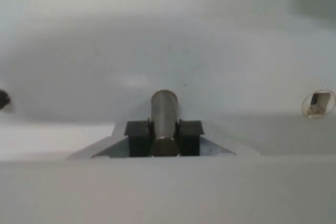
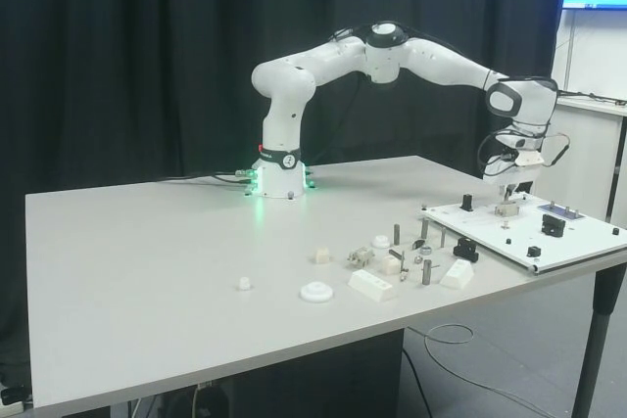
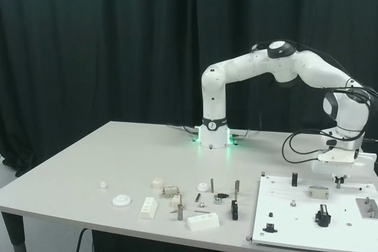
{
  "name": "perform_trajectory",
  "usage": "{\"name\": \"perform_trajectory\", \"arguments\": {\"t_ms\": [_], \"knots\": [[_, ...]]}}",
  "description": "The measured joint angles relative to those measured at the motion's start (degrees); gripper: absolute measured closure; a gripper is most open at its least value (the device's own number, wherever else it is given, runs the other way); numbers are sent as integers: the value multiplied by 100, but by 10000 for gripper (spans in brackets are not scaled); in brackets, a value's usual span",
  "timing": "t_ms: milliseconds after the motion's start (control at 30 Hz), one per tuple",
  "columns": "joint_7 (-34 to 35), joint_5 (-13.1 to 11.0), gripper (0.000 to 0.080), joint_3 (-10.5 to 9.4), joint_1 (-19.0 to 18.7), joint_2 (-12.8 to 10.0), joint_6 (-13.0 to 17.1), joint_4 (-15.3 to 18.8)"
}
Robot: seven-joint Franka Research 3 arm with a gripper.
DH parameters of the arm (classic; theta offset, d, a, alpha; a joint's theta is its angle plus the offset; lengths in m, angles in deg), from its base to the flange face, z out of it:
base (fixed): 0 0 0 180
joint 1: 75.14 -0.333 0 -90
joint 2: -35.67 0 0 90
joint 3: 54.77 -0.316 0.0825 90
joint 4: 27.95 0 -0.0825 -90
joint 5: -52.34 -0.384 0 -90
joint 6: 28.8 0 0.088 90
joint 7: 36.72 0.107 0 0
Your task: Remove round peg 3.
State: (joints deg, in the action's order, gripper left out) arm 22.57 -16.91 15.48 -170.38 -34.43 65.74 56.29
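Tool: my tool (image 1: 164, 139) has its two black fingers (image 1: 136, 136) pressed against either side of the round peg (image 1: 164, 114), holding it.
Round peg: a grey metal cylinder, clamped between my fingers just above the white board (image 2: 578, 240); whether its lower end touches the board, I cannot tell.
Arm: my white arm (image 3: 277, 63) reaches out from its base (image 3: 214, 137) at the counter's far edge to the board.
White board: lies at the counter's right end, carrying small black and grey fittings.
Counter: the grey counter (image 2: 147, 252) holds loose white blocks (image 3: 202, 221), a white toothed disc (image 3: 121, 200) and upright pins near its front edge.
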Motion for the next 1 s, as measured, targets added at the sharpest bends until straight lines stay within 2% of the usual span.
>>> {"name": "perform_trajectory", "arguments": {"t_ms": [333, 700, 1000], "knots": [[-30, 0, 691, 34, 28, 83, -141, -3], [-35, -8, 691, 245, 14, 150, -512, -76], [-66, -8, 691, 367, 12, 190, -649, -97]]}}
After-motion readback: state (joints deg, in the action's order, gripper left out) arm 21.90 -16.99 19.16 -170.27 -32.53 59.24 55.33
